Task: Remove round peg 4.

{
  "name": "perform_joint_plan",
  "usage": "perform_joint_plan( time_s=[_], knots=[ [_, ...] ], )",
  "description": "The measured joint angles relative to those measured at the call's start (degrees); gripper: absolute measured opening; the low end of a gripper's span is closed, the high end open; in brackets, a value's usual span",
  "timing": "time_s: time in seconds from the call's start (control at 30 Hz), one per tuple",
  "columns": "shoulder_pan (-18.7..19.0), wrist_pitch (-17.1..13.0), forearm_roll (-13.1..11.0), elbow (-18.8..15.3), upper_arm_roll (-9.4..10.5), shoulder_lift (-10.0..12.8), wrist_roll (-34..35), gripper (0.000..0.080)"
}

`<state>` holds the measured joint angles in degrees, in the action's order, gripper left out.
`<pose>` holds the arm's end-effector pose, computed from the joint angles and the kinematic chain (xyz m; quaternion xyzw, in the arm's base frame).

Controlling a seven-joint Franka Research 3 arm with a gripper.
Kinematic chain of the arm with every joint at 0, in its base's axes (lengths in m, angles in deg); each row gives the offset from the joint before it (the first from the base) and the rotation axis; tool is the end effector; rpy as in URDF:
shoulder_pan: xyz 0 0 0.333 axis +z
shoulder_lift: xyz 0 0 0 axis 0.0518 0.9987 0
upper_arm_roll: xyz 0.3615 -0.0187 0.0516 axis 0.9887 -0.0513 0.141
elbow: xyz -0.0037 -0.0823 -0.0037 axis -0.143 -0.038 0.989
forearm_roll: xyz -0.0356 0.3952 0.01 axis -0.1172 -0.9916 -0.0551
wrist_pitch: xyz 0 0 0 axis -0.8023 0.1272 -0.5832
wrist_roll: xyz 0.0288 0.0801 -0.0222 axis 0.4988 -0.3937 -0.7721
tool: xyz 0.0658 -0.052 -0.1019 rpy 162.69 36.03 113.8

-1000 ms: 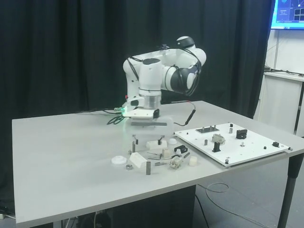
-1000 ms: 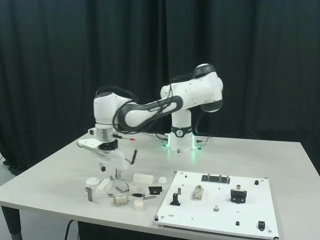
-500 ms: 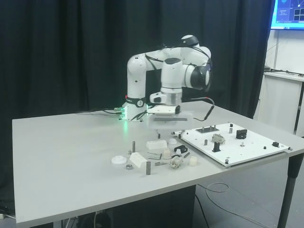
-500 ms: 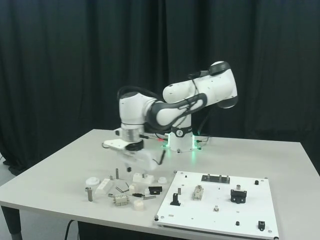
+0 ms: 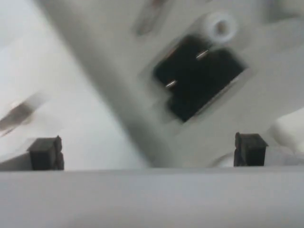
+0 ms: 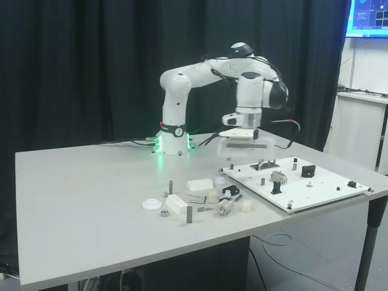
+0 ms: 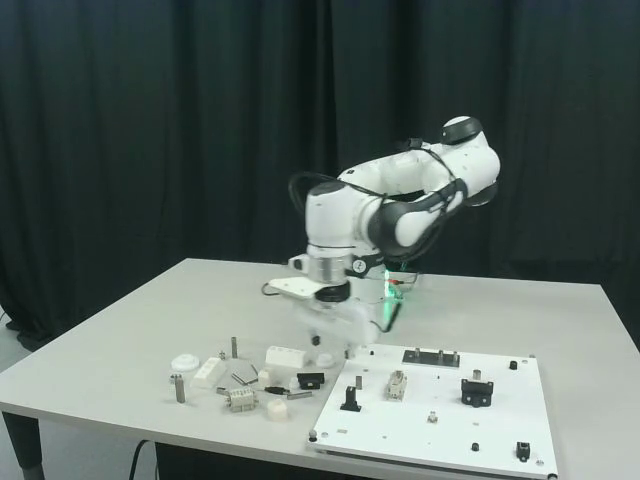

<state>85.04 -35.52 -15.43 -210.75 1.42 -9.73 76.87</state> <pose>0.5391 0.0895 0.2362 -0.8022 0.5971 -0.0021 0.0019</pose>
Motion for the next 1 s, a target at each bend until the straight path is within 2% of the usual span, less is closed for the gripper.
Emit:
perform_joint_plan(
  time_s=[0.37,0.57,0.77,1.0],
  knots=[
    [10.4,-2.9,0.5,-0.2,-0.01,-0.3,11.8,0.08],
    [15.2,-4.3,0.7,0.4,0.04,-0.8,15.9,0.08],
    [18.3,-5.2,0.7,2.3,0.41,-0.8,18.5,0.08],
    [19.7,-5.7,0.7,5.6,1.52,-0.8,18.8,0.08]
  ],
)
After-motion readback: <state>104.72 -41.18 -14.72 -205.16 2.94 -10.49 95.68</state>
